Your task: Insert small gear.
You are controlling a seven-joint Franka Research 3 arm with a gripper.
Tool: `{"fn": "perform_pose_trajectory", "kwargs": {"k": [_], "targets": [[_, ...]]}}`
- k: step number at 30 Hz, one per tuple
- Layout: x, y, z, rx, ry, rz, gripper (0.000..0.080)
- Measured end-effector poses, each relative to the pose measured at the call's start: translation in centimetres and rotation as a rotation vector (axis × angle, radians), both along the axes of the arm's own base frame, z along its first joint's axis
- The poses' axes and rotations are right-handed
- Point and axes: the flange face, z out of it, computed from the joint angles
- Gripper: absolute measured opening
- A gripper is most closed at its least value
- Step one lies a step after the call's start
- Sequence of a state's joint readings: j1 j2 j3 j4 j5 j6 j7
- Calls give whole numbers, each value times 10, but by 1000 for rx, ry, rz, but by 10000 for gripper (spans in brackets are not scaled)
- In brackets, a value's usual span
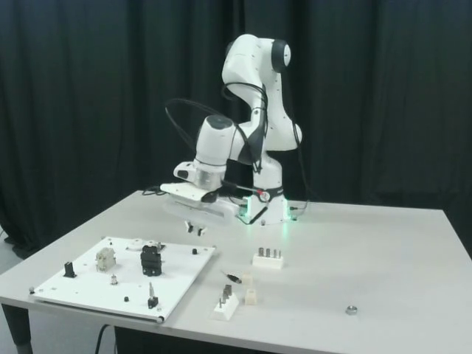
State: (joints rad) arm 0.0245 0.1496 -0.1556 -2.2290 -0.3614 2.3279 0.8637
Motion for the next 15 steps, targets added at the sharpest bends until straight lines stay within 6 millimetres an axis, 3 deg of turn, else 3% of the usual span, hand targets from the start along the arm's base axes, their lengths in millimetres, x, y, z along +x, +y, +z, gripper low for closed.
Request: {"fn": "perform_pose_trajectory", "kwargs": {"k": [15], "targets": [[-24,-42,8,27,54,280,191]]}}
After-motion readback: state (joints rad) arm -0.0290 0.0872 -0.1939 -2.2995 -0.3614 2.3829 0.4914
